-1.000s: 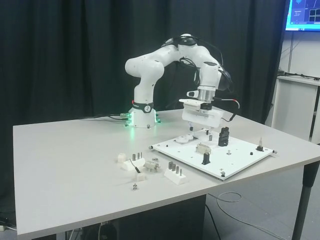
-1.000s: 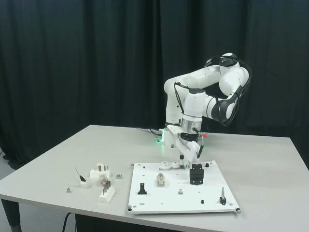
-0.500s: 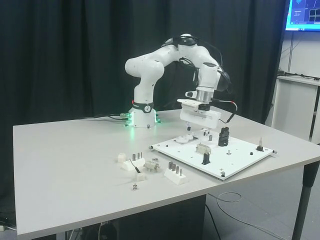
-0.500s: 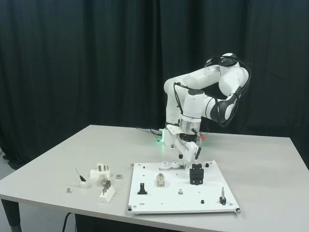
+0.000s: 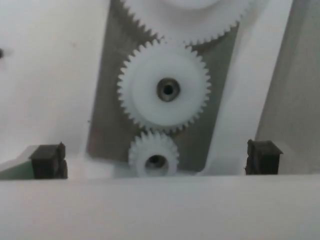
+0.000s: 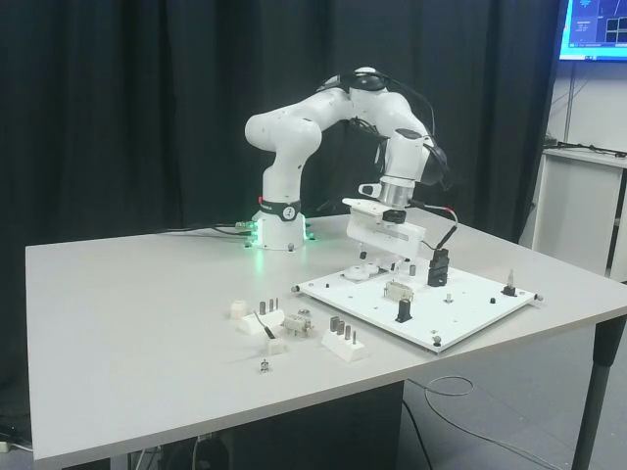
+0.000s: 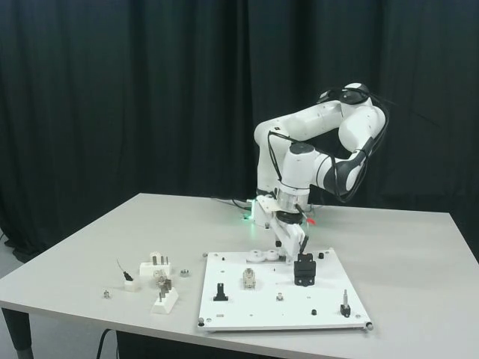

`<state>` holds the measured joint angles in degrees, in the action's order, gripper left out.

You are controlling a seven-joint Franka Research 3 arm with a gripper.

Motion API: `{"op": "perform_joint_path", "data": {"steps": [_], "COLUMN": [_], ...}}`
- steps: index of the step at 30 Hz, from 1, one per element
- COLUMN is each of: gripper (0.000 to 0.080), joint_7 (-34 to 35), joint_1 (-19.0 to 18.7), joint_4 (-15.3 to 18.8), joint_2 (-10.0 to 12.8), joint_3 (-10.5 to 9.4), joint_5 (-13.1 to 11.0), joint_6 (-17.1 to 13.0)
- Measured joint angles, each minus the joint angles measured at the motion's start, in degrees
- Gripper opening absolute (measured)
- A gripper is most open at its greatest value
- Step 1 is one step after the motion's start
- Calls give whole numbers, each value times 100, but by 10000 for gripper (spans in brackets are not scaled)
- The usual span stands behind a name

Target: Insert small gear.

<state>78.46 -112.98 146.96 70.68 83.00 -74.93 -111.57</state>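
Lifted since a second ago, the white Franka arm [image 6: 323,113] has drawn its gripper [image 6: 384,257] up off the flat white assembly board [image 7: 329,314] on the grey desk [image 6: 127,323]. Below the gripper, in the wrist view, three white toothed gears sit meshed in a row on a grey plate [image 5: 105,120]: a large one [image 5: 187,17], a middle one [image 5: 164,86] and the small white plastic gear [image 5: 154,155], already on its peg at the end. Both black fingertips [image 5: 262,156] stand spread wide and empty. That small gear looks light, stiff and a bit slippery; it is best pinched across its toothed rim.
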Motion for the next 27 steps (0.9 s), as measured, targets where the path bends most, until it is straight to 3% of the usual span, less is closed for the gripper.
{"op": "perform_joint_path", "data": {"steps": [12, 13, 17, 18, 25, 27], "gripper": [800, 678, 678, 510, 510, 196], "joint_7": [-211, -211, -211, -211, -300, -315], "joint_1": [-2, -2, -2, -2, -8, -17], "joint_4": [4, 4, 4, 4, -55, -55], "joint_2": [0, 0, 0, 0, 0, -1], "joint_3": [-14, -11, 15, 25, 137, 175], "joint_5": [32, 44, 117, 129, 129, 132], "joint_6": [141, 147, 168, 173, 177, 192]}}
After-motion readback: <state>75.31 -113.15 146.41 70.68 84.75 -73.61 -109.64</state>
